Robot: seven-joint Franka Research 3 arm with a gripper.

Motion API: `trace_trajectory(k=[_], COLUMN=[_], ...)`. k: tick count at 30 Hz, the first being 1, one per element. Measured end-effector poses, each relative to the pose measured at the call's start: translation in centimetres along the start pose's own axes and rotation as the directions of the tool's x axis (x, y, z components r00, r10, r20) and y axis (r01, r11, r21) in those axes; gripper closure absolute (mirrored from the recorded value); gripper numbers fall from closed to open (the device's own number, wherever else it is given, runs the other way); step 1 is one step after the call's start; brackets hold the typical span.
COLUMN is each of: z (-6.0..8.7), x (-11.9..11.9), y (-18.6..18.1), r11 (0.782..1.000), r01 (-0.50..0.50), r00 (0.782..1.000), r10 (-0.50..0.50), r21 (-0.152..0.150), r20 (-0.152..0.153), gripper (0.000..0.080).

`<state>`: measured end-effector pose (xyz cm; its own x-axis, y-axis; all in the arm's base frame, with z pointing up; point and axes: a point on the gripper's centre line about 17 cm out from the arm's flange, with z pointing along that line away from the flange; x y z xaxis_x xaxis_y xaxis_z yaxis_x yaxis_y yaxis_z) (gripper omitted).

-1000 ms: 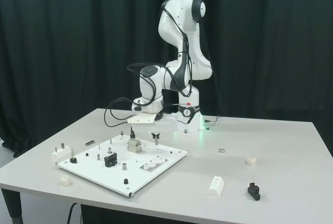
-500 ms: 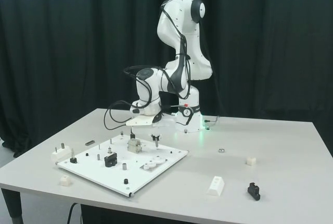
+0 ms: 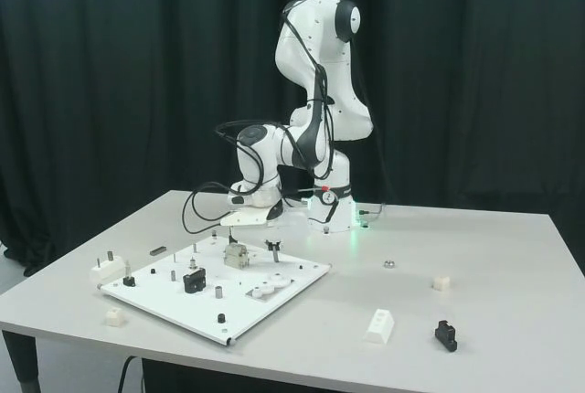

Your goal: Insert round peg 3.

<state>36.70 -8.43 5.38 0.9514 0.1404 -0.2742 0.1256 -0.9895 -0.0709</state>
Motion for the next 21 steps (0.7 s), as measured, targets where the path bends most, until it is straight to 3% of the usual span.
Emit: trace_trajectory(k=[21], z=[-0.01], x=[0.12], y=[-0.33], r11=[1.0], r01=[0.005], r00=[1.0], r10=[-0.005], r21=[0.013], r20=[-0.005], gripper=[0.0693])
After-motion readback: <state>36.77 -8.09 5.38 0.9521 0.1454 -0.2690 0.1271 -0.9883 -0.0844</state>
